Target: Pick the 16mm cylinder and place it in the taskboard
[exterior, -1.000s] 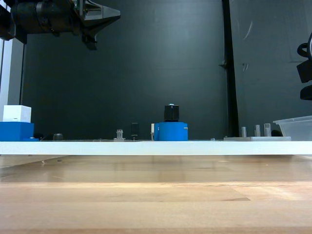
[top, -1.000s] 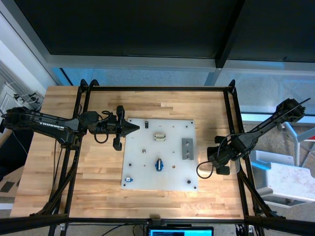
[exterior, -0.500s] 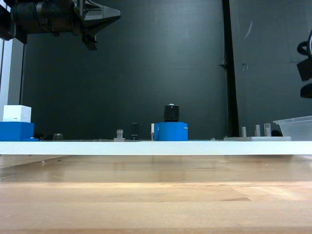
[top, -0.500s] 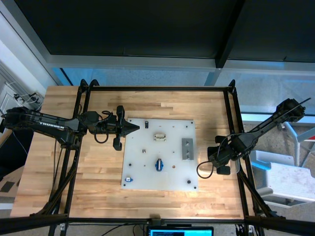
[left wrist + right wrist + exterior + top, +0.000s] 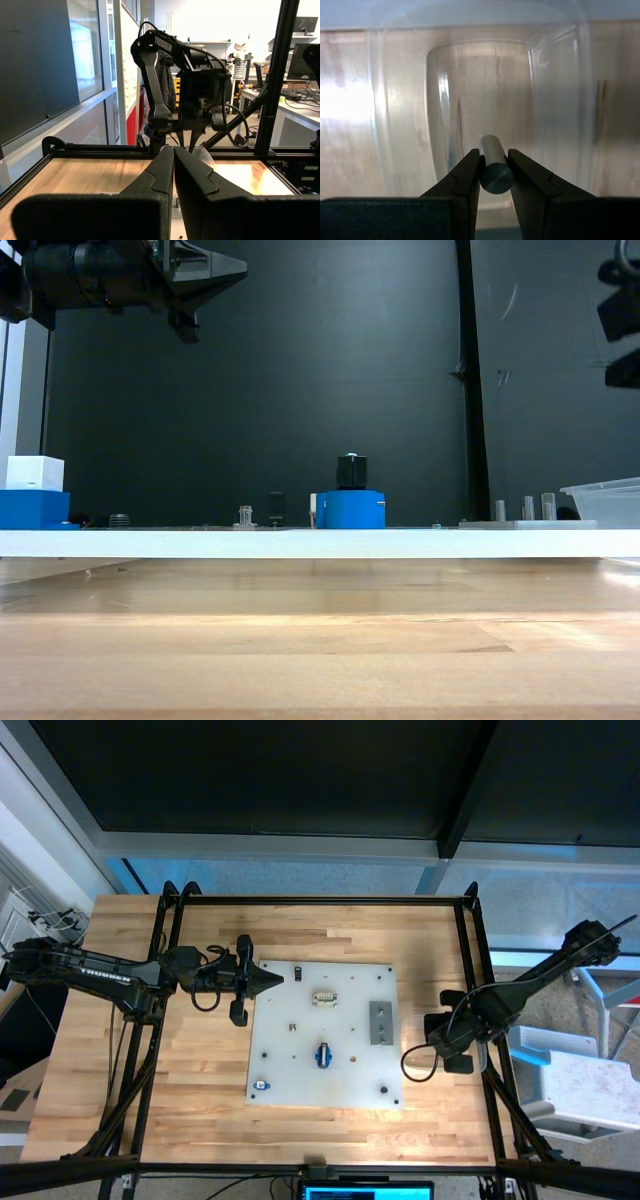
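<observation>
16mm cyl (image 5: 496, 176) sits pinched between the R gripper (image 5: 493, 159) fingers, jaws narrowed to the peg's width, end face toward the wrist cam. Below the fingertips: clear tray (image 5: 555, 100), apart from the cyl. Taskboard (image 5: 300, 1060) lies inward of that gripper, not under it. L gripper (image 5: 173, 150): fingers pressed together, nothing held, high up w/ the board's edge beneath its tips.

— What lies on the wooden table (image 5: 200, 1100)?
— The white taskboard (image 5: 290, 1065), flat at centre, and a clear plastic tray (image 5: 605, 505) at three o'clock from it, near the table's edge.
</observation>
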You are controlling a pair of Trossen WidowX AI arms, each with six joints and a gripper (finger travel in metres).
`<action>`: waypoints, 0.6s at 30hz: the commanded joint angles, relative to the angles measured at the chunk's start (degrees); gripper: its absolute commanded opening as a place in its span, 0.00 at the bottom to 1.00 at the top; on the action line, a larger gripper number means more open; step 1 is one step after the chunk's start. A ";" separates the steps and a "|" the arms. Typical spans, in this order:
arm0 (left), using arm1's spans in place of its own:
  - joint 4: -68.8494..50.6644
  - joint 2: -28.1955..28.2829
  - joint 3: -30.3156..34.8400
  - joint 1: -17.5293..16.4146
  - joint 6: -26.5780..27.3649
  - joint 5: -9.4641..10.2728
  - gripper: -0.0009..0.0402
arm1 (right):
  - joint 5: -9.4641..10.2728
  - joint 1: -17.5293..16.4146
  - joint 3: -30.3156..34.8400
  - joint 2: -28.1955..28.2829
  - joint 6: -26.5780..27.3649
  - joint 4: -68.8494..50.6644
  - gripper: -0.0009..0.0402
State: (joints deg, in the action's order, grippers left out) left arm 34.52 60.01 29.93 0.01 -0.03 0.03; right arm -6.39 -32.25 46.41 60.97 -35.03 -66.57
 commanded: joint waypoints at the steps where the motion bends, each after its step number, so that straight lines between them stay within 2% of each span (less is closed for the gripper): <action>1: 0.02 0.00 0.02 0.00 -0.02 -0.02 0.02 | -0.09 -0.02 2.78 -0.02 -0.02 -3.08 0.08; 8: 0.02 0.00 0.02 0.00 -0.02 -0.02 0.02 | -0.26 0.02 6.84 -0.02 -0.02 -6.75 0.08; 18: 0.02 0.00 0.02 0.00 0.00 -0.02 0.02 | -0.31 0.07 7.19 0.00 -0.04 -6.10 0.08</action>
State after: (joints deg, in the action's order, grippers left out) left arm 34.52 60.01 29.95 0.01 -0.03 0.03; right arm -6.70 -32.18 53.58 60.95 -35.03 -72.86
